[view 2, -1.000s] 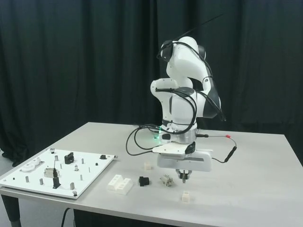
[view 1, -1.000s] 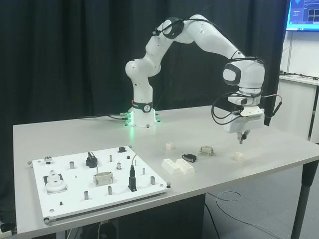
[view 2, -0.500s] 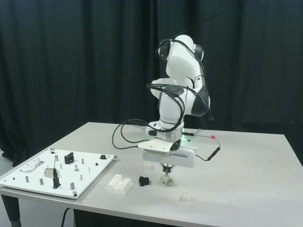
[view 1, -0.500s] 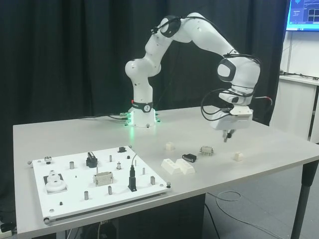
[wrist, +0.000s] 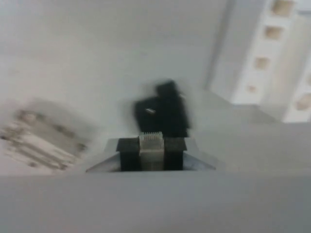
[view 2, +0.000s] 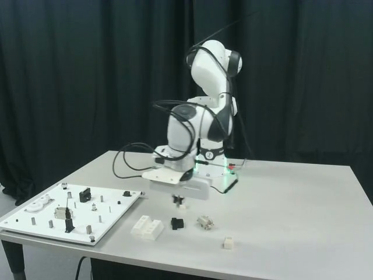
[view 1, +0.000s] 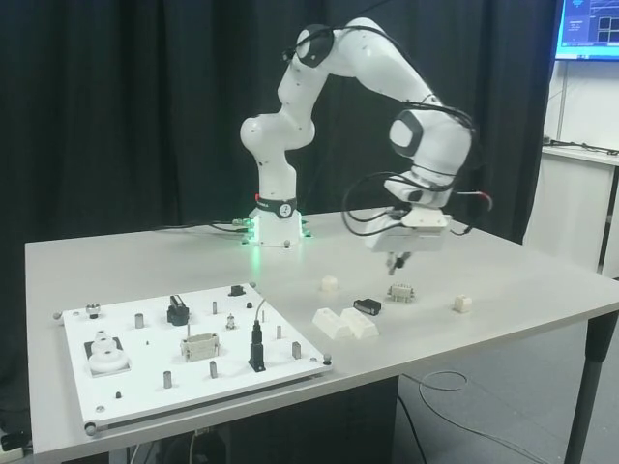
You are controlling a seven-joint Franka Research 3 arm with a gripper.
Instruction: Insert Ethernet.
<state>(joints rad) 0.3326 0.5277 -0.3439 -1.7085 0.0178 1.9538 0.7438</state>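
While it hangs clear of the grey table (view 1: 542, 290), the Ethernet plug (wrist: 151, 149) sits pinched between the two black fingers (wrist: 127, 154) of the gripper (view 1: 396, 259), its row of contacts showing at the tip in the wrist view. Directly beneath the plug in that view lies a small black connector (wrist: 163, 109) on the tabletop, blurred, with a pale metal connector (wrist: 41, 136) off to one side and a white block with square holes (wrist: 272, 53) on the other. From the first room view the gripper hovers above the gap between the black connector (view 1: 368, 307) and the metal connector (view 1: 401, 292), touching neither. Near them on the table rest a pair of white wedge-shaped blocks (view 1: 344, 323), a small white cube (view 1: 329, 283) farther back, and another small white cube (view 1: 463, 303) well apart toward the table's far side. The white arm (view 1: 338, 58) arches up from its base (view 1: 274, 224), where green light glows, and bends down to the wrist, with black cables (view 1: 372, 193) looping around it. Well apart from the gripper, at the other end of the table, lies the white task board (view 1: 189, 353), carrying several small fixtures, posts and a black upright part (view 1: 257, 350) with a thin cable. Black curtains (view 2: 87, 76) hang behind the table.
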